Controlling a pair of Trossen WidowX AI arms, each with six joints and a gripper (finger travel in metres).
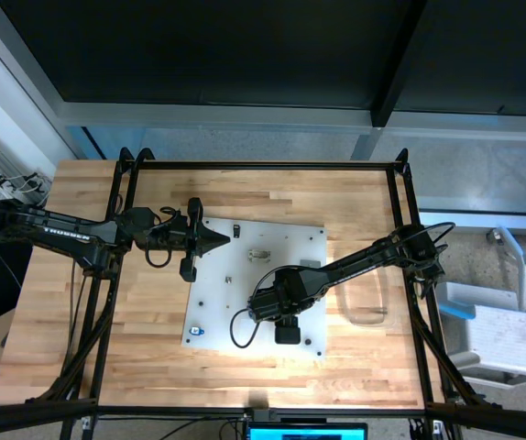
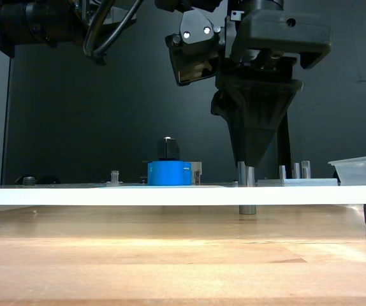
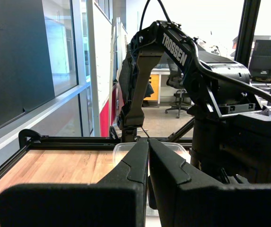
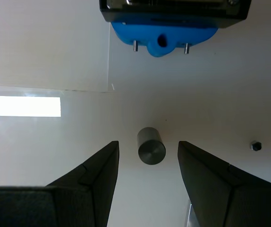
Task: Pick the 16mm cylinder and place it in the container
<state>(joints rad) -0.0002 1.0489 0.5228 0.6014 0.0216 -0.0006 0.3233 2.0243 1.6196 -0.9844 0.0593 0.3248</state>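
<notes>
The 16mm cylinder (image 4: 151, 146) is a dull-grey peg standing upright in the white board (image 1: 217, 302). In the low view the cylinder (image 2: 246, 177) pokes through the board's underside. My right gripper (image 4: 148, 144) points straight down over it, open, with a finger (image 4: 95, 175) on each side and a gap to the peg on both. From table height the right gripper (image 2: 253, 158) hangs just above the peg's top. The clear container (image 1: 366, 298) lies on the table right of the board. Held over the board's far left corner, my left gripper (image 1: 226, 238) is shut and empty.
A blue connector (image 2: 168, 172) sits on the board beyond the peg and shows close to it in the right wrist view (image 4: 164, 35). Several short metal pegs (image 2: 296, 169) stand near the container's rim (image 2: 359, 163). A black frame (image 1: 263, 166) borders the table.
</notes>
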